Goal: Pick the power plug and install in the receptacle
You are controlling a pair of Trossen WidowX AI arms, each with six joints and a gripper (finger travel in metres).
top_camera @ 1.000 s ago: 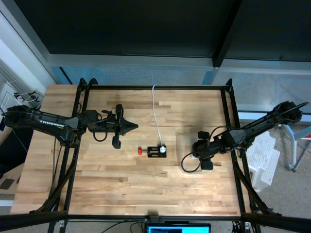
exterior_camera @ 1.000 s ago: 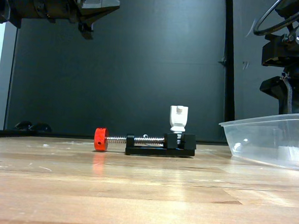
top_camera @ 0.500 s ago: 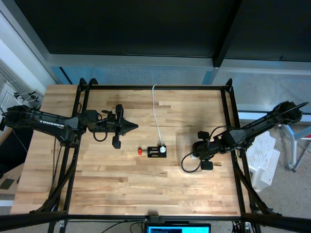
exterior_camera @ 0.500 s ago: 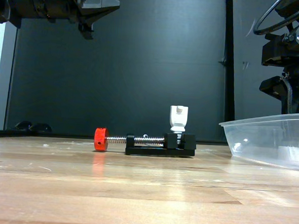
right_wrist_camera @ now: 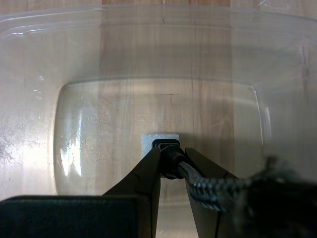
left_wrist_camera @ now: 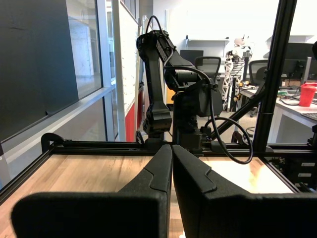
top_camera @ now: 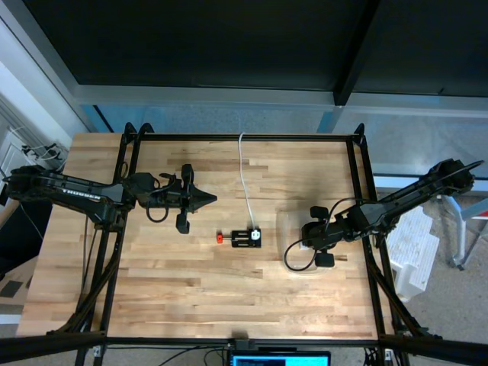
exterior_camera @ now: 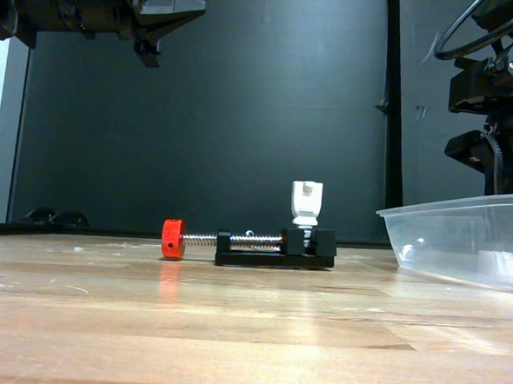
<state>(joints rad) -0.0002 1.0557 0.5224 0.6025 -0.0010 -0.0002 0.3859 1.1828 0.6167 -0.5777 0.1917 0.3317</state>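
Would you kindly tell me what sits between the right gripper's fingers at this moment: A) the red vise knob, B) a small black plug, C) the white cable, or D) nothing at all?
B: the right wrist view shows the right gripper, reaching into the clear tray, with its fingers closed on the power plug; the left gripper is shut, high over the table's left side.

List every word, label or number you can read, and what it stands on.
"TROSSEN": white lettering on the left arm.
The screen at the near edge: too small to read.
No text on the left gripper, shut above the table, or the right gripper, shut on the power plug in the clear tray.
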